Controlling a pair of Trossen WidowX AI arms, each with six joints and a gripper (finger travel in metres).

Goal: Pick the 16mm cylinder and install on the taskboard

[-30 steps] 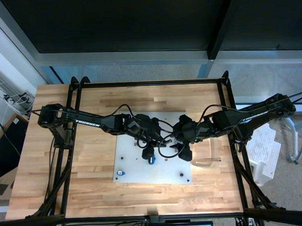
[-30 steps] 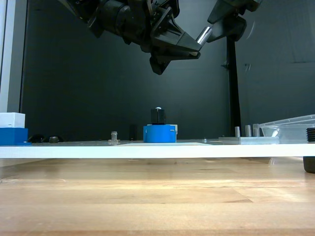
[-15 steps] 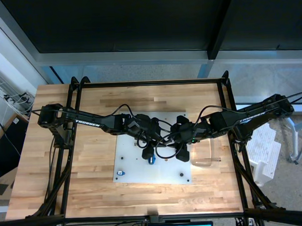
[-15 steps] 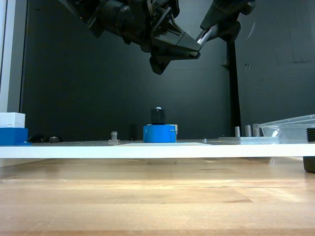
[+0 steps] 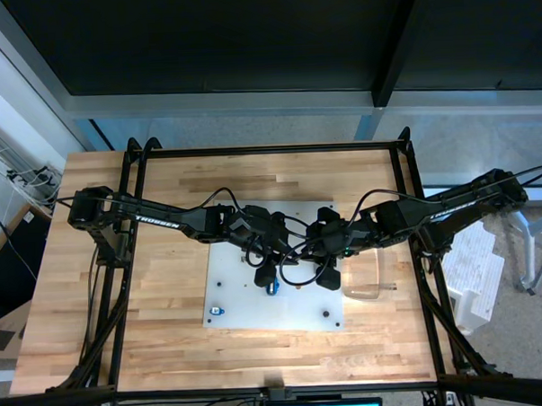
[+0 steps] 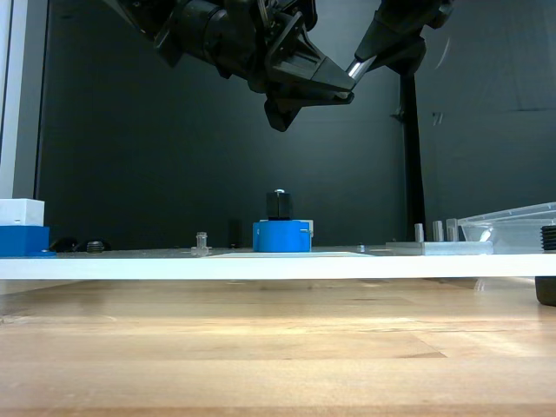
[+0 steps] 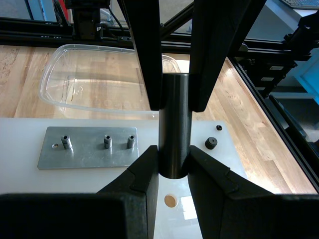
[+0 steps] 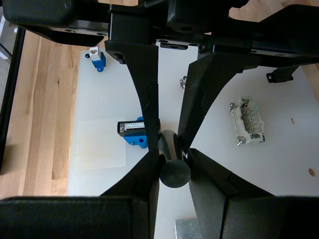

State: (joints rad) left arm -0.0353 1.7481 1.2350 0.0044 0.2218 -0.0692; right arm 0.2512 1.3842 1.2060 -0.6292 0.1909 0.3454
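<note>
16mm cylinder (image 7: 174, 124): short grey metal peg, held in the air above the taskboard, not yet installed.
Left wrist view, left gripper (image 7: 174, 160): both fingers press against the peg's near end.
Left wrist view, right gripper (image 7: 174, 97): its fingers clamp the far end, so both arms share the peg. This is judged a hand-over to re-grip it for insertion.
Left wrist view, taskboard (image 7: 30, 134): large flat white plate under the peg. A round hole (image 7: 170, 200) in its surface is a probable seat.
Left wrist view, clear plastic tray (image 7: 99, 74): lies beyond the board's edge.
Right wrist view: peg seen end-on, pinched by both finger pairs. A beige connector (image 8: 247, 122) sits on the board beneath.
High view: both grippers meet over the board's middle.
Low view: peg is tilted, well above the blue round fitting (image 6: 281, 236).
</note>
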